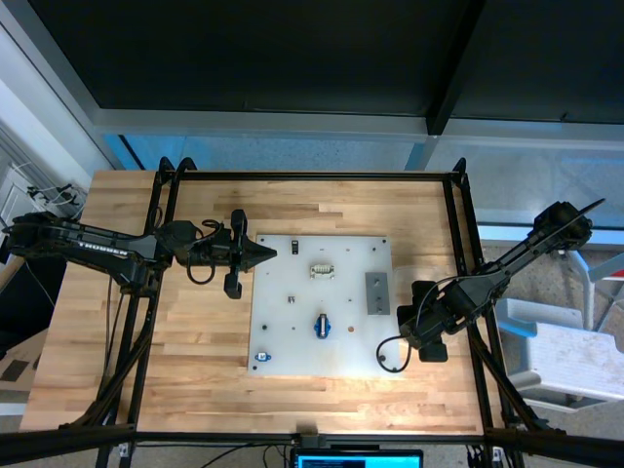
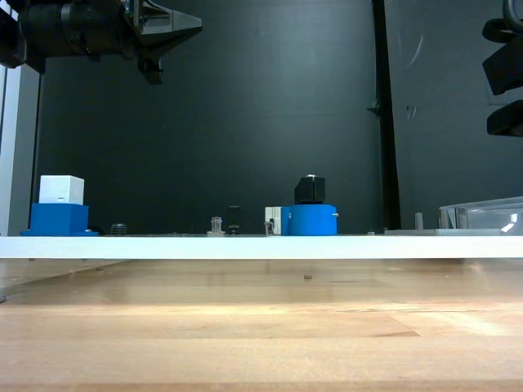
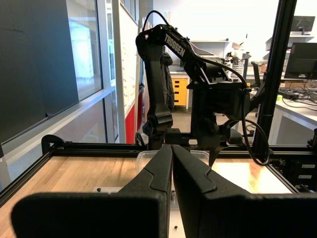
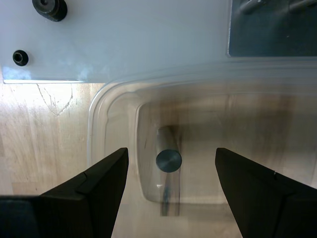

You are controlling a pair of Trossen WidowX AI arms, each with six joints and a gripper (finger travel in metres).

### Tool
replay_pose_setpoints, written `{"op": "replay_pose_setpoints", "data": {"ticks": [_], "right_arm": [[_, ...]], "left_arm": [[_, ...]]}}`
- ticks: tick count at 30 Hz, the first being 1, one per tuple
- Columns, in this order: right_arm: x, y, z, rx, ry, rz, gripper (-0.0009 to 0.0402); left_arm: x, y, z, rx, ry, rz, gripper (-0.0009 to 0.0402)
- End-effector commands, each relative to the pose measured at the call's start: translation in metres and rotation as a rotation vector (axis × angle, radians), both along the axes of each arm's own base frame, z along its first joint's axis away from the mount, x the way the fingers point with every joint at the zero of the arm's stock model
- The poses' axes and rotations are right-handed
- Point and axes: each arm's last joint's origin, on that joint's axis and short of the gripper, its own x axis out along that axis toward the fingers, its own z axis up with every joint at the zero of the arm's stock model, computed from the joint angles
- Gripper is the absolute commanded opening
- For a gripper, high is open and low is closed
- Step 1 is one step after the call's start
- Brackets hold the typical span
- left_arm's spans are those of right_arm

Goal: Pick the 16mm cylinder and place it in the taskboard

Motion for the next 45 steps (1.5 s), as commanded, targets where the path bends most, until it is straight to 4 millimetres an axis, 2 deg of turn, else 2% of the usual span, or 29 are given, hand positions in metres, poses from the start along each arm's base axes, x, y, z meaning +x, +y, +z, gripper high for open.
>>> {"op": "replay_pose_setpoints", "data": {"ticks": [1, 13, 29, 45], "right_arm": [[-0.001, -0.001, -0.002, -0.004, 0.006, 0.001, 0.0245], [-0.004, -0.001, -0.018, 0.007, -0.01, 0.004, 0.0245], [-0.006, -0.003, -0.027, 0.006, -0.009, 0.004, 0.0241], [-0.006, -0.003, -0.027, 0.009, -0.013, 0.005, 0.0172]], "left_arm": [[0.0, 0.0, 0.0, 0.0, -0.001, 0.0, 0.0], [0.0, 0.0, 0.0, 0.0, -0.001, 0.0, 0.0], [0.0, 0.0, 0.0, 0.0, 0.0, 0.0, 0.0], [0.0, 0.0, 0.0, 0.0, -0.001, 0.0, 0.0]]}}
